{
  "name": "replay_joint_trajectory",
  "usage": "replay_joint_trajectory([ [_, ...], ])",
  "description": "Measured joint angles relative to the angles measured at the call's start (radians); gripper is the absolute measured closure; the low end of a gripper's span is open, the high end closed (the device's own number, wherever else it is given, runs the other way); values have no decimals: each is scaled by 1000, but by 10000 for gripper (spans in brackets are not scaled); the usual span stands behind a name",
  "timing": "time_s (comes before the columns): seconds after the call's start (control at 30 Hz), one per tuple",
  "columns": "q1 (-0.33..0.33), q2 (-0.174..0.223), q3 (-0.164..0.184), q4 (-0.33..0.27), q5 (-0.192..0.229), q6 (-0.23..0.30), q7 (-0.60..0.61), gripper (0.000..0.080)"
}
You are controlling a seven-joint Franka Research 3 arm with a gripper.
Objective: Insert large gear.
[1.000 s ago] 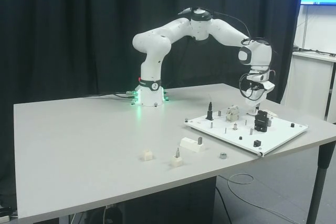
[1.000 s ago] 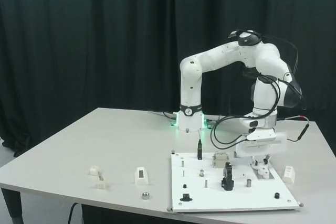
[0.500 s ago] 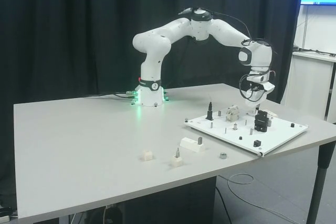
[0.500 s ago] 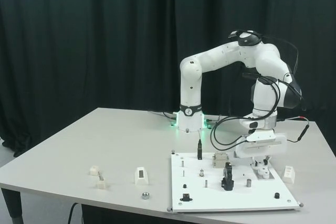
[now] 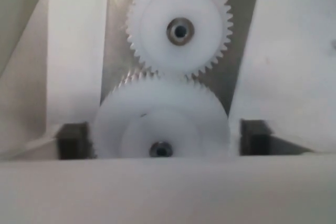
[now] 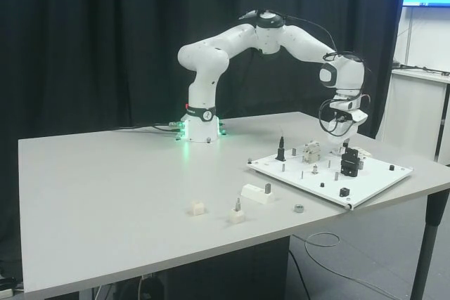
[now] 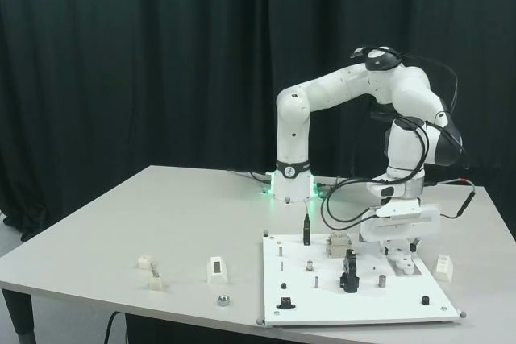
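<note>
on the grey table [image 6: 105, 173] before black curtains [image 7: 161, 62], the tool [image 7: 401, 249] hangs spread.

White jointed arm [image 7: 339, 86], black cables [image 7: 347, 199]

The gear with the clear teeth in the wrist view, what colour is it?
White. The gear shows best in the wrist view, with a grey bore at its centre.

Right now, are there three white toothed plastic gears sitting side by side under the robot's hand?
Not three. The wrist view shows two: one white toothed plastic gear with a dark centre hole, and a second white toothed gear next to it, their teeth meeting. Both lie below the wrist camera, as you said.
</note>
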Motion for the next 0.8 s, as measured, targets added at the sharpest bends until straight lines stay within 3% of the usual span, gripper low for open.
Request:
replay_joint_trajectory([
  [0.13,1,-3,-22,1,-14,-29,0,252],
  [0.17,1,-4,-29,1,-17,-39,0,66],
  [0.4,4,-8,-92,5,-34,-118,0,66],
  [0.43,4,-8,-101,5,-36,-129,1,16],
  [0.53,4,-8,-126,9,-38,-159,6,5],
  [0.8,4,-8,-176,36,-40,-207,62,3],
])
